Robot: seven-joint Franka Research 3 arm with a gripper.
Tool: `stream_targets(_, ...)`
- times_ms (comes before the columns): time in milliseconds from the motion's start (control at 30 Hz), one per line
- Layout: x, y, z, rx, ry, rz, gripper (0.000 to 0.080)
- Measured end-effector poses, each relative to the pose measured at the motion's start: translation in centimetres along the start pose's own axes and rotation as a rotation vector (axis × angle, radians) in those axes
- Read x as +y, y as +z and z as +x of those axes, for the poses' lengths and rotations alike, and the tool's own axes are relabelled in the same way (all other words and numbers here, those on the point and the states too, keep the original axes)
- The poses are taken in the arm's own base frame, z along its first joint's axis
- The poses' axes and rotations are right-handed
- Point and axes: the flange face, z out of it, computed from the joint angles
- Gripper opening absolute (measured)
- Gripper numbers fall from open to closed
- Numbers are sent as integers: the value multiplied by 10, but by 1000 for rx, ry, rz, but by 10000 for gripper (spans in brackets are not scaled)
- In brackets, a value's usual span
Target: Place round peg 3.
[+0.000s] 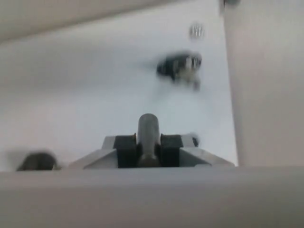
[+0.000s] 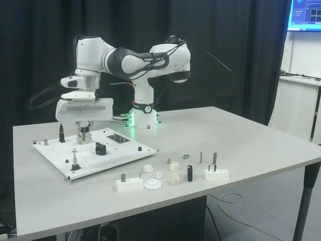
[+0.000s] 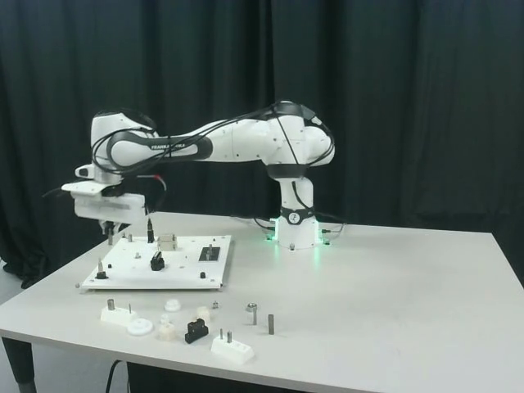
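Clamped between the end effector (image 1: 148,151) fingers, the grey round peg (image 1: 148,135) hangs over the white board (image 2: 120,153). Best to keep it vertical, line up, then lower slowly.

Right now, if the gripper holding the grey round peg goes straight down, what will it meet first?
Probably the white assembly board directly beneath the gripper; the grey round peg would touch first. Whether a hole lies under it, I cannot tell.

Likely a lab: black curtains (image 3: 426,98), bolted arm (image 3: 246,143).
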Motion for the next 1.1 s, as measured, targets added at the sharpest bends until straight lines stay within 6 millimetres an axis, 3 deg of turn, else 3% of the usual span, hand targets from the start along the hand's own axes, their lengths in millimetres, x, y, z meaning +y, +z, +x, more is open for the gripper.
stream_targets(200,-20,12,30,-11,-18,2,103)
stream_targets(500,-43,30,59,-39,-55,3,103)
stream_targets(1100,-80,80,85,-128,-85,13,103)
